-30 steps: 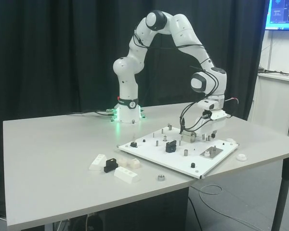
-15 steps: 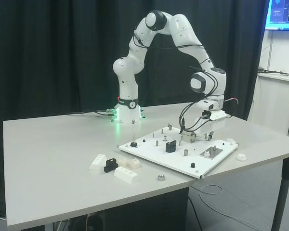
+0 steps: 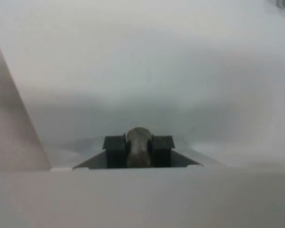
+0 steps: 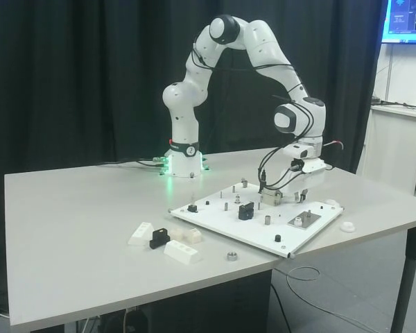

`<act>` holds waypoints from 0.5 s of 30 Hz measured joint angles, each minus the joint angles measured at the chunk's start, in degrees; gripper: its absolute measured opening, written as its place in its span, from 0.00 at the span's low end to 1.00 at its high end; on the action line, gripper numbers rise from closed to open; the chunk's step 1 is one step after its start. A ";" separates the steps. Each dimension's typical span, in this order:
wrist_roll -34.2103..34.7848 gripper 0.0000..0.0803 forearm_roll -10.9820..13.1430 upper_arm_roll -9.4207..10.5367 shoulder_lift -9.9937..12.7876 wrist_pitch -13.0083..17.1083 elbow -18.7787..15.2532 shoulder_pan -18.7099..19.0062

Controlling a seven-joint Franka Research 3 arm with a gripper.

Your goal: Remove round peg 3.

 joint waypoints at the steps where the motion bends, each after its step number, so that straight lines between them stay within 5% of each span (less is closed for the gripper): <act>1: 0.15 0.14 0.00 -0.01 -0.06 -0.06 0.00 0.00; 15: 1.80 0.14 -0.50 -1.14 -4.76 -5.34 -0.07 -0.09</act>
